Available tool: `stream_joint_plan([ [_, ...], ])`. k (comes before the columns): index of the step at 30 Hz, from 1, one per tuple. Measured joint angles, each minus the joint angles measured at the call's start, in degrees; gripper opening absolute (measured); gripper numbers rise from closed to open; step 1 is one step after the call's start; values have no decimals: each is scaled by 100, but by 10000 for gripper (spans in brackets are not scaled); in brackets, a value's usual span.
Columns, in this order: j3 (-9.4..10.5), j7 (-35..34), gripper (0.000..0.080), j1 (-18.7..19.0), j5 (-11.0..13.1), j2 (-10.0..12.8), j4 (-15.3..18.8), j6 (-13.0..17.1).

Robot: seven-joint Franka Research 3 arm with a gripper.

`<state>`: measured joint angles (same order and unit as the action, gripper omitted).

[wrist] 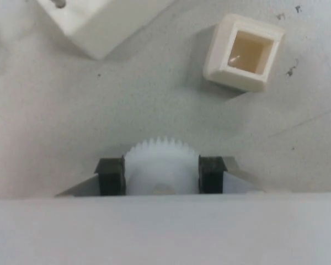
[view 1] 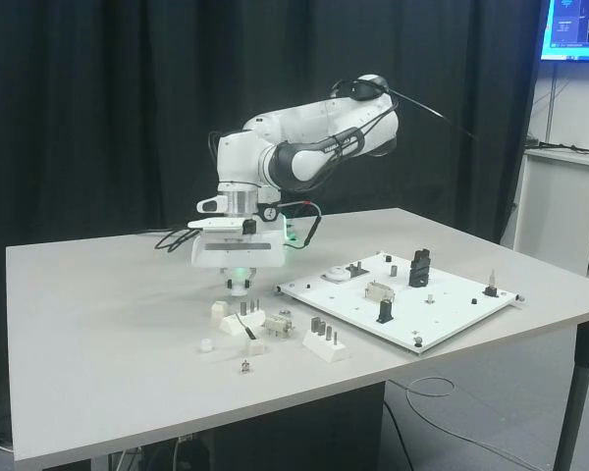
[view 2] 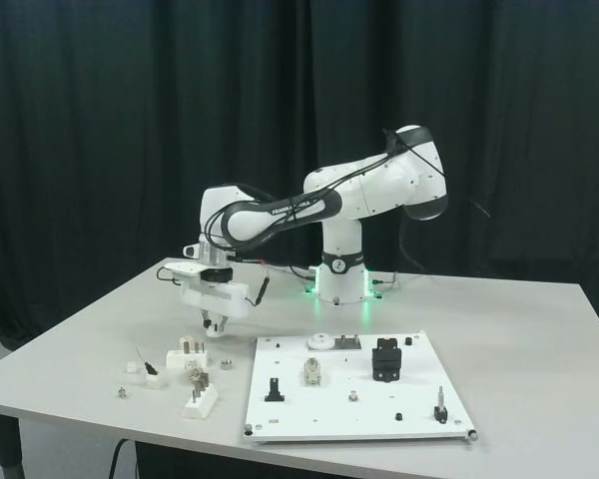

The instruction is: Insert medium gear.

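The grey bench (view 2: 539, 329) carries a white board (view 2: 359, 404), several small white holders (view 2: 202, 399) beside it, and what may be a loose washer (view 2: 221, 363).

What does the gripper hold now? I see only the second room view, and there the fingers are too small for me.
Observer: In the wrist view, a white toothed gear sits in the gripper, with the two black fingertips pressed on its opposite sides.
Operator: What is near the gear?
Observer: A hollow white square holder stands on the grey table, apart from the gear.
Operator: Is something inside that holder?
Observer: Its cavity looks open, with only a small glint inside. I cannot tell what the glint is.
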<state>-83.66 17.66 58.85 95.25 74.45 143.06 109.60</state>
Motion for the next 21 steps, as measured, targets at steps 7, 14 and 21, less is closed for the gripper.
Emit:
stream_joint_plan([
  [7,-98,-49,284,29,-94,-5,-2,-58],
  [14,-163,-59,284,30,-143,-6,-13,-104],
  [21,-175,-85,284,30,-146,-7,-20,-104],
])
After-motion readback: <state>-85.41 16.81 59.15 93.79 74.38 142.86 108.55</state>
